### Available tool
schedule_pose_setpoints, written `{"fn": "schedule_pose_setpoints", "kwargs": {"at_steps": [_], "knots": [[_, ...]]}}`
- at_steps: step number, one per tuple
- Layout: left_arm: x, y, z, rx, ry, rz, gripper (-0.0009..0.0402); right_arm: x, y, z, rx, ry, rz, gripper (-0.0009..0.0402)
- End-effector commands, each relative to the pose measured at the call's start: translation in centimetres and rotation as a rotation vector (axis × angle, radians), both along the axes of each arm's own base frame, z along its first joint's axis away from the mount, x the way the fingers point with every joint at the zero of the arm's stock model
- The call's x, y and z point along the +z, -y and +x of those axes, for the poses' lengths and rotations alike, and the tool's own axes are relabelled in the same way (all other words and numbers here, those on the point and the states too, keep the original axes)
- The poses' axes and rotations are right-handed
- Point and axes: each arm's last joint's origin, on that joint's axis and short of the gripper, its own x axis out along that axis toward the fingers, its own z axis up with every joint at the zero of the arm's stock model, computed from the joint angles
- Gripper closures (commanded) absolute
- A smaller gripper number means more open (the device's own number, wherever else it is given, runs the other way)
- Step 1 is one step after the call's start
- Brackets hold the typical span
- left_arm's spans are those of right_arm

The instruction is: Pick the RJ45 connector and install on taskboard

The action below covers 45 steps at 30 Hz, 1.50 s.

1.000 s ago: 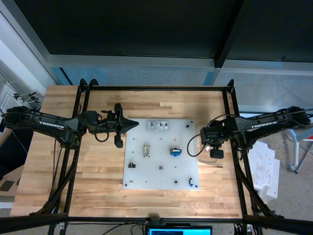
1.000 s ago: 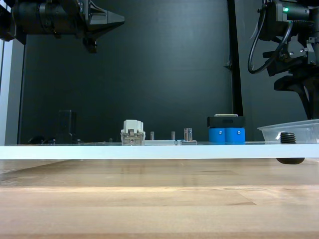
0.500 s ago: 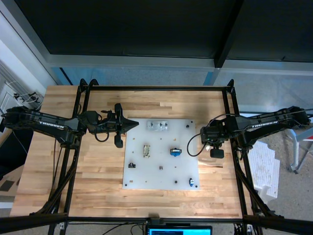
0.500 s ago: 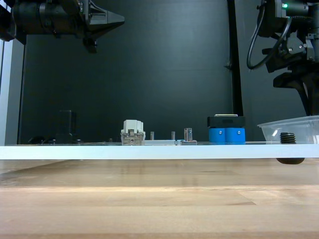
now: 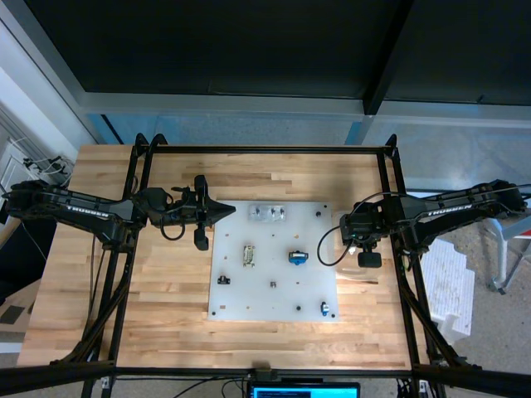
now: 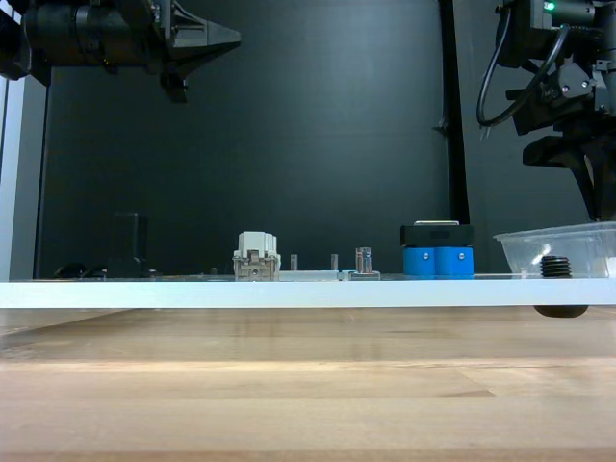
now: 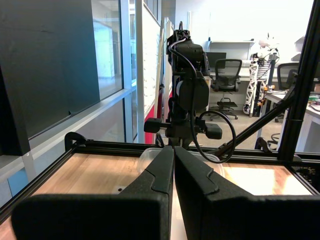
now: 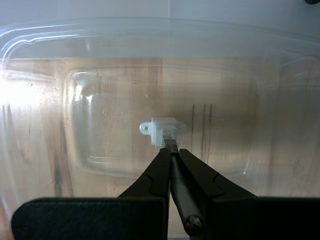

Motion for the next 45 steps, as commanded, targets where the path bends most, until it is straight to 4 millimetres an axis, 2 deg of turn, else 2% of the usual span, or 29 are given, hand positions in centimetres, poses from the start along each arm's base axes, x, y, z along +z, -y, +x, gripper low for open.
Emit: {"fn": "schedule_pose_setpoints", "kwargs": {"at_steps": [1,13,19,24,30,45], "knots": [[0.0,0.0,0.0,0.0,0.0,0.0,0.0393,-0.1,0.0,0.0,-0.019,0.001,-0.004,0.0393],[0.0,0.0,0.0,0.0,0.0,0.0,0.0393,0.2,-0.1,-0.2,-0.028,0.015,0.011,0.0393],[0.0,0.0,0.0,0.0,0.001,0.0,0.0393,1.5,-0.6,0.2,-0.054,0.061,0.027,0.0393],[0.0,0.0,0.0,0.0,0.001,0.0,0.0393,3.1,-1.6,0.5,-0.029,0.087,0.039,0.0393],[0.0,0.0,0.0,0.0,0.001,0.0,0.0393,4.1,-3.0,0.5,0.01,0.083,0.044,0.0393],[0.0,0.0,0.0,0.0,0.001,0.0,0.0393,5.3,-8.0,2.2,0.049,0.061,0.076,0.0393]]}}
